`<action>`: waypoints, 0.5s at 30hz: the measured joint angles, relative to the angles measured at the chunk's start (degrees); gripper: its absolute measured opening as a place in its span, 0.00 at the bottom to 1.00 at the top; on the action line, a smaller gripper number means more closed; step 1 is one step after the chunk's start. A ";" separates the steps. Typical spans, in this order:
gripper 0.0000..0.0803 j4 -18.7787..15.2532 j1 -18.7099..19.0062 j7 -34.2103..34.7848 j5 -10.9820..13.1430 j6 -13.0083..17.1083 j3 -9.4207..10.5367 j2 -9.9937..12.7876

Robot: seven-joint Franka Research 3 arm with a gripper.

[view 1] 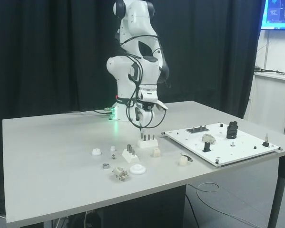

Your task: Pick square peg 4.

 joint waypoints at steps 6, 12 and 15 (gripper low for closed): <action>0.19 0.22 0.00 0.00 -0.47 -0.93 -0.12 -1.05; 0.19 0.23 0.00 0.00 -1.19 -1.15 -0.30 -1.74; 0.19 0.23 0.00 0.00 -1.21 -1.22 -0.37 -1.92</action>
